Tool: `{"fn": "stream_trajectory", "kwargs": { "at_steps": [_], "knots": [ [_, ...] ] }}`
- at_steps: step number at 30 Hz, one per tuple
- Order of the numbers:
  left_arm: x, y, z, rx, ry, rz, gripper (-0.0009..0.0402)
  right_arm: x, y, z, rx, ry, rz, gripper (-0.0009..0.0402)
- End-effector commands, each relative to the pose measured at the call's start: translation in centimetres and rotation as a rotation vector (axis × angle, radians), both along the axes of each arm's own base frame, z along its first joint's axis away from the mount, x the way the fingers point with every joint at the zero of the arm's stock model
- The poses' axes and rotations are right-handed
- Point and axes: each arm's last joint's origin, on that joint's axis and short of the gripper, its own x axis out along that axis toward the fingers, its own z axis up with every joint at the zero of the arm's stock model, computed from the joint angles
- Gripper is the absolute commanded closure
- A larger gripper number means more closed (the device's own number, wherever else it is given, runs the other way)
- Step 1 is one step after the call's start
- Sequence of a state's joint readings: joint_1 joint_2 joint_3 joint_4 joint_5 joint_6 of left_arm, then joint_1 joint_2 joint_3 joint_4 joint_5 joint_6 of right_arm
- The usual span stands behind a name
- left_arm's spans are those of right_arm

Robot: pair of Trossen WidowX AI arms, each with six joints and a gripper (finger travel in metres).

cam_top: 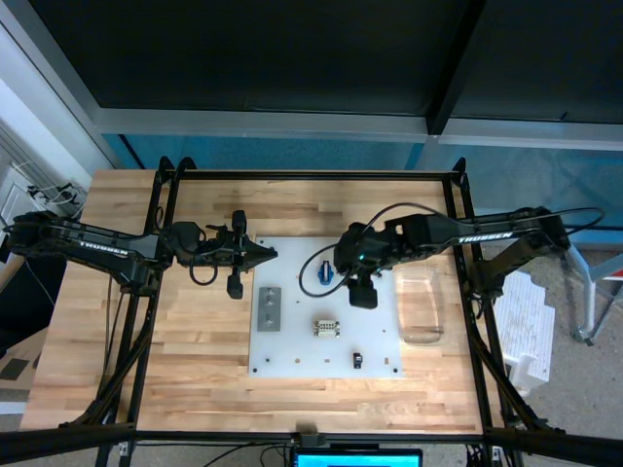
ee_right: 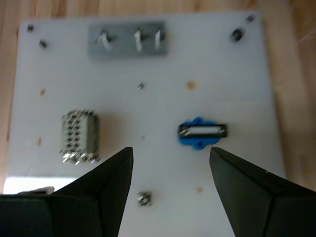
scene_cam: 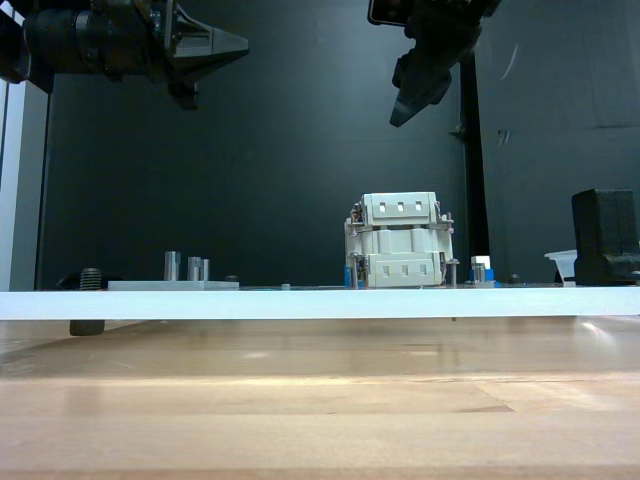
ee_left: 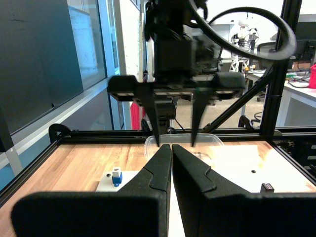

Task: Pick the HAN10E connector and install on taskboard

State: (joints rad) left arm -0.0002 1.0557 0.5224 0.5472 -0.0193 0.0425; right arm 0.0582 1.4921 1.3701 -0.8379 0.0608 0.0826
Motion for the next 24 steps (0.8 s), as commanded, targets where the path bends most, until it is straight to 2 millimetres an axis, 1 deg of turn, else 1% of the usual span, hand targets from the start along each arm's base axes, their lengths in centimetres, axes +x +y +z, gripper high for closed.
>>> {"fn": "stream_trajectory", "kwargs": {
  "at_steps": [1, 7, 18, 21, 24],
  "knots": [
    [0.0, 0.0, 0.0, 0.000, -0.001, 0.000, 0.0392, -1.0, -0.8, 0.3, -0.007, -0.073, -0.010, 0.0208],
    [0.0, 0.0, 0.0, 0.000, 0.000, 0.000, 0.0392, -3.0, -1.7, 0.7, -0.023, -0.226, -0.018, 0.0265],
    [0.0, 0.0, 0.0, 0.000, -0.001, 0.000, 0.0392, -5.8, -2.2, 0.7, -0.032, -0.500, -0.023, 0.0395],
    [0.0, 0.0, 0.0, 0.000, 0.000, 0.000, 0.0392, -6.3, -2.2, 0.4, -0.026, -0.570, -0.027, 0.0388],
    [0.0, 0.0, 0.0, 0.000, -0.001, 0.000, 0.0392, -6.7, -2.1, 0.0, -0.004, -0.629, -0.005, 0.0393]
  ]
}}
